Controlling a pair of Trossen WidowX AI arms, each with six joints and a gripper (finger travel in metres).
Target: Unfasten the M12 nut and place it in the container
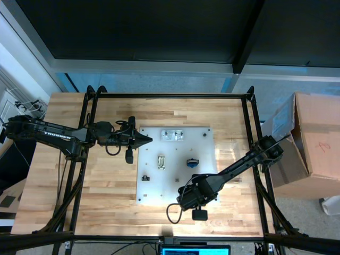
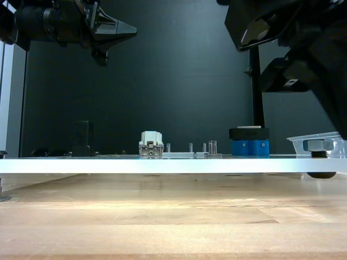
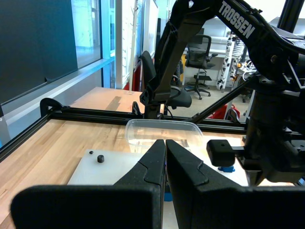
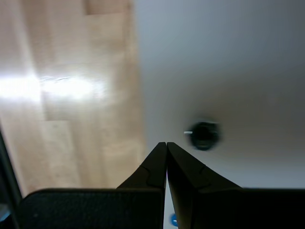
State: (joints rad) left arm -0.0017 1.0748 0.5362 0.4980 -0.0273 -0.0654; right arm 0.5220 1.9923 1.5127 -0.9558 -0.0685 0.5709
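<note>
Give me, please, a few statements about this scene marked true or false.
1. The M12 nut lies in the clear container. False: it sits on its stud, and the container shows nothing inside.
2. The left tool is shut, raised over the board's far left part. True.
3. The right tool grips the nut. False: it is shut on nothing, above the board's near edge.
4. A blue block stands on the board. True.

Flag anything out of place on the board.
Nothing stands out. The silver nut sits level on its stud; right claw, shut and empty, hangs over the board's near edge; left claw, shut, over its far left.
</note>
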